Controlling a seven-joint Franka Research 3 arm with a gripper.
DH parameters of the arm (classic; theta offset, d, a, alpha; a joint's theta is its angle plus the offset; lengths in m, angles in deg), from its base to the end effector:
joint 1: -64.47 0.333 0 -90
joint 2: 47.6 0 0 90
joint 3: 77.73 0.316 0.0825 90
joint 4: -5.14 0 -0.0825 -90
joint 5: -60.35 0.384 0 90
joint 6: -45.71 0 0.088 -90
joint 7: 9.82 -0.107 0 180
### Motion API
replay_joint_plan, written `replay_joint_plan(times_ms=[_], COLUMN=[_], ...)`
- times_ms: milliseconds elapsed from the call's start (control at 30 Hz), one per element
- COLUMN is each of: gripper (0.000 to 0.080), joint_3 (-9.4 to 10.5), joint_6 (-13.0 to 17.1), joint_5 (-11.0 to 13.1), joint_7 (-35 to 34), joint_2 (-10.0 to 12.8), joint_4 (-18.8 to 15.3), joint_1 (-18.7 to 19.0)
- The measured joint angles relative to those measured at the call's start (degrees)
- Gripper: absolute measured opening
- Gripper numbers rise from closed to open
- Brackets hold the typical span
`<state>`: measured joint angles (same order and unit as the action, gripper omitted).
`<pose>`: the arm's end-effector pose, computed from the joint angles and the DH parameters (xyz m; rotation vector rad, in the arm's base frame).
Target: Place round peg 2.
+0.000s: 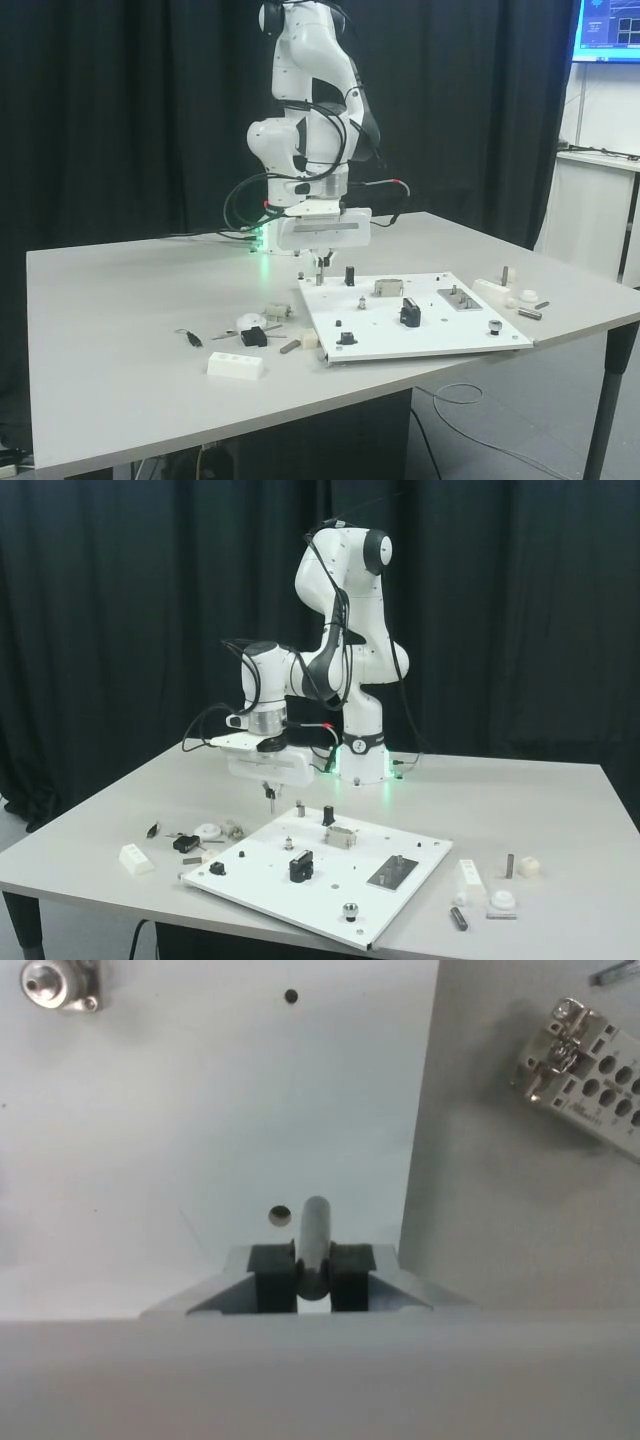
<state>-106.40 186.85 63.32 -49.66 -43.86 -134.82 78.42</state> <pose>0.4642 -0.1235 0.2753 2.7554 -1.4926 -0.0553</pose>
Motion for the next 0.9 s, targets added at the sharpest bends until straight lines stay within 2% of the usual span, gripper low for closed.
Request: replay_joint_plan(times_ms=[367, 567, 733, 900], gripper=[0.0066, 0.0066, 0.0066, 0.0066], joint_3=[-0.28, -0.85, -1.75, -2.3], joint_6=[0.2, 1.6, 4.0, 6.3], joint_5=[-0.5, -1.7, -2.1, -2.2], joint_7=[0.0, 0.0, 0.3, 1.9], joint_2=[0.1, 0.7, 2.1, 4.6], joint_4=[0.6, 1.4, 2.4, 4.1], joint_1=[-0.1, -0.3, -0.4, -0.9])
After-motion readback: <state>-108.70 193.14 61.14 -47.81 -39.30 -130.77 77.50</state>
